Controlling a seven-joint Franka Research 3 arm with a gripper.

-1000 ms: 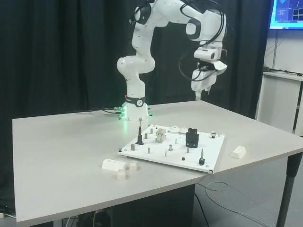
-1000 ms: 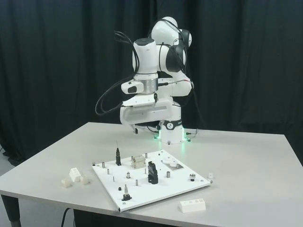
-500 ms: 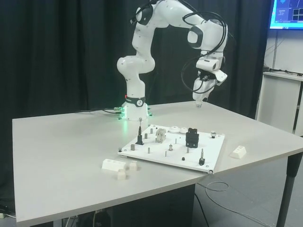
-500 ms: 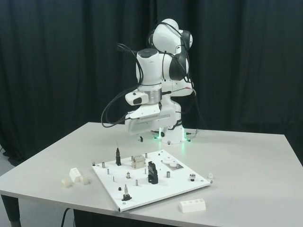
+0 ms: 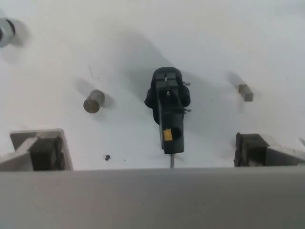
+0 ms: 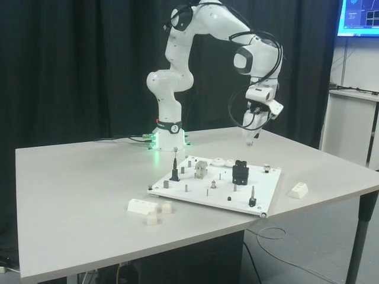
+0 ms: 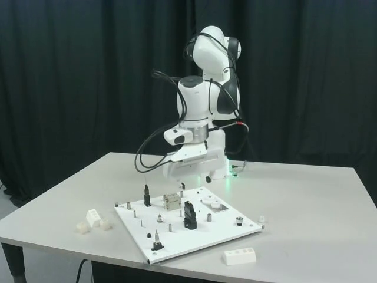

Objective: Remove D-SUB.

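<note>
Where the wrist camera looks down, the black D-SUB connector [image 5: 167, 110] stands at centre frame on the white board [image 5: 143, 38], with a grey peg [image 5: 93, 101] to its left; the two fingertips [image 5: 38, 150] sit wide apart at the lower corners, gripping nothing. First room view: the gripper [image 6: 253, 137] hangs at centre right, above the board's far edge; the connector [image 6: 239, 172] stands below it. Second room view: the connector [image 7: 188, 214] occupies mid-board, the gripper [image 7: 187, 181] above and behind it.
</note>
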